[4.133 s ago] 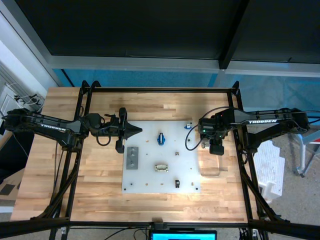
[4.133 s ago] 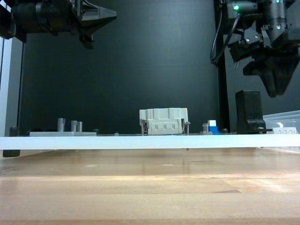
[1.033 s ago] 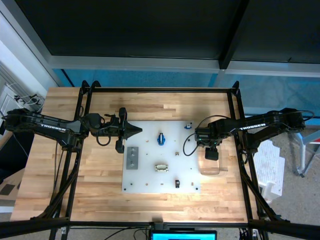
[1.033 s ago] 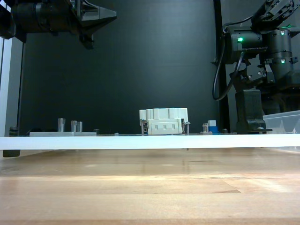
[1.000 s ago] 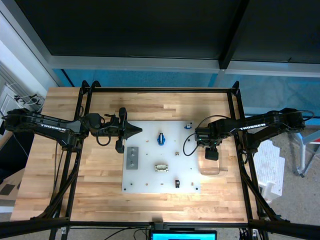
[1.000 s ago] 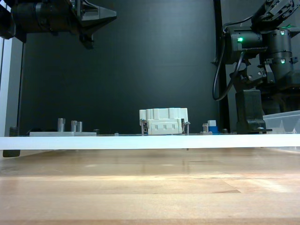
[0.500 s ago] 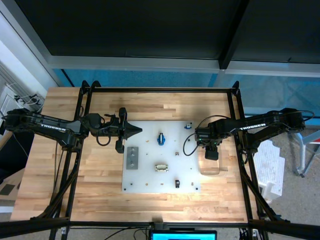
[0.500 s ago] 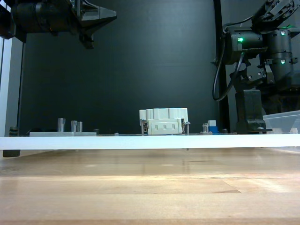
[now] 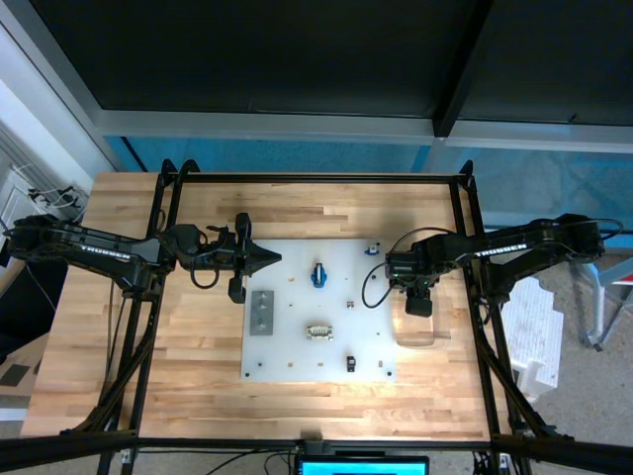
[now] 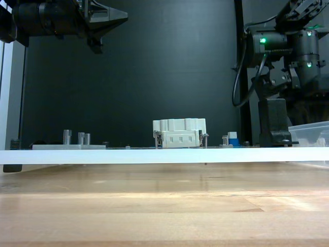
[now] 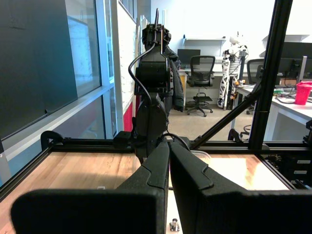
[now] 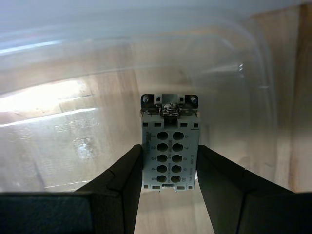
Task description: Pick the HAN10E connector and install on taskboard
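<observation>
Here the right hand (image 12: 169,148) is closed on the HAN10E connector (image 12: 169,136): its two fingers (image 12: 124,170) are pressed against the block's long sides, inside the clear tray (image 12: 258,68). The tray is set on the desk (image 9: 178,376) just beside the right edge of the taskboard (image 9: 297,341). The left hand (image 9: 271,257) is held in the air over the board's far left corner, its fingers brought together with nothing between them.
</observation>
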Robot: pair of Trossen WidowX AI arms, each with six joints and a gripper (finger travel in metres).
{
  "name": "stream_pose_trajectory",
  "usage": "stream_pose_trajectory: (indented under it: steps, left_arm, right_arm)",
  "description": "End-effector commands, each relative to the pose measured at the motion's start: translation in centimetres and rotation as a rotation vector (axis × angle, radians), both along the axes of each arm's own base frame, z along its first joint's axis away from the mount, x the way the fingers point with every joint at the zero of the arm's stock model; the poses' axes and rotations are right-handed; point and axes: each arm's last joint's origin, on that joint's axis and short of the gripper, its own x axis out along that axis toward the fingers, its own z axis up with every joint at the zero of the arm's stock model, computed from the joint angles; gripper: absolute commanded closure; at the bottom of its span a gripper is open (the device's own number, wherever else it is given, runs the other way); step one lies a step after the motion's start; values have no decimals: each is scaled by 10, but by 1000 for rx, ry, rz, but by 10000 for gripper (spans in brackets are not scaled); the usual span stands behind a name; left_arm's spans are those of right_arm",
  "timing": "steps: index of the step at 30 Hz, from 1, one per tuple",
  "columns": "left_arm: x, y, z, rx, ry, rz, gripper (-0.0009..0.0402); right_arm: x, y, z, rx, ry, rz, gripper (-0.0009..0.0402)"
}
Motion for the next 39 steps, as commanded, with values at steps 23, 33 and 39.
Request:
stream_pose_trajectory:
  steps: [23, 33, 39]
  left_arm:
    - [0, 0, 0, 0, 0, 0, 392]
    - [0, 0, 0, 0, 0, 0, 392]
    - [0, 0, 0, 0, 0, 0, 392]
  right_arm:
    - [29, 27, 98, 19, -73, 34, 336]
    - [77, 58, 108, 29, -74, 67, 336]
    - [112, 75, 107, 32, -80, 89, 336]
